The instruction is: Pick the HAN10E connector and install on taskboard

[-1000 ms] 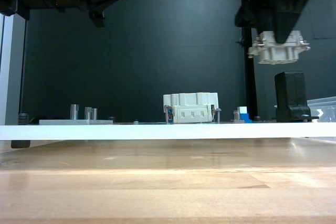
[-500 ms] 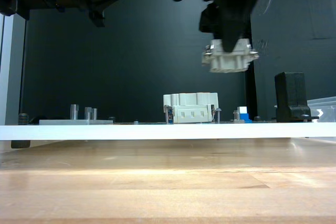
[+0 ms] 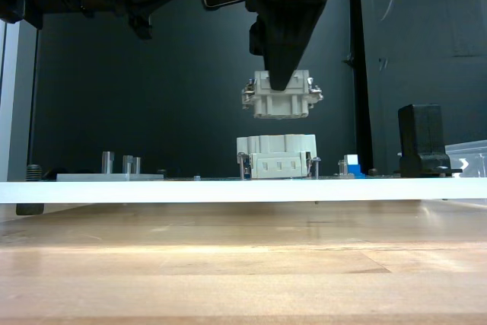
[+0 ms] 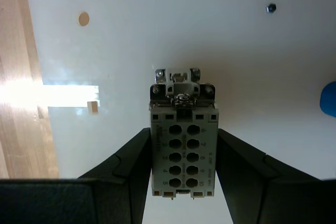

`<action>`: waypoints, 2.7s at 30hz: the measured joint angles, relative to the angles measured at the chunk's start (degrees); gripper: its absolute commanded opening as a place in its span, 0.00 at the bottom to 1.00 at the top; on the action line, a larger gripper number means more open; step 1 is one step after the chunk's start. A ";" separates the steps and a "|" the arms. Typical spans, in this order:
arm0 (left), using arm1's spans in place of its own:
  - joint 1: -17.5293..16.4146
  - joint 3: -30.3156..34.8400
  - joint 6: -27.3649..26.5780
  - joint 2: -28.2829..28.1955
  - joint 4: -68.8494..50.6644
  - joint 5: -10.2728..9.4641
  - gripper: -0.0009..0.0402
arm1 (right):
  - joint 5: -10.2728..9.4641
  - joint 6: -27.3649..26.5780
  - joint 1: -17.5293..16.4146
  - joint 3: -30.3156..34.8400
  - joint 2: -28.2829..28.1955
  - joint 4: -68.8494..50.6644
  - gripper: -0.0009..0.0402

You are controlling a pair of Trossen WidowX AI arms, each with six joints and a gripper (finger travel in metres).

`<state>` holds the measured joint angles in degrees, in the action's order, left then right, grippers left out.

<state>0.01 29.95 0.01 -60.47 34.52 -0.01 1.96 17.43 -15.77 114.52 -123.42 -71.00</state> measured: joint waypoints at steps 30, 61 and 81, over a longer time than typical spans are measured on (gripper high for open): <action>0.00 0.00 0.00 0.00 -0.02 0.00 0.02 | 0.13 -2.67 0.31 -1.95 -0.94 2.69 0.09; 0.00 0.00 -0.02 0.00 0.00 0.00 0.02 | -0.02 -2.80 0.31 -2.49 -0.92 3.54 0.09; 0.00 0.00 0.00 0.00 0.00 0.00 0.02 | -0.09 -2.75 0.31 -5.25 -0.59 6.10 0.09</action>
<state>0.01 29.95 0.01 -60.47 34.52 -0.01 1.87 14.68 -15.46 109.27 -124.01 -64.90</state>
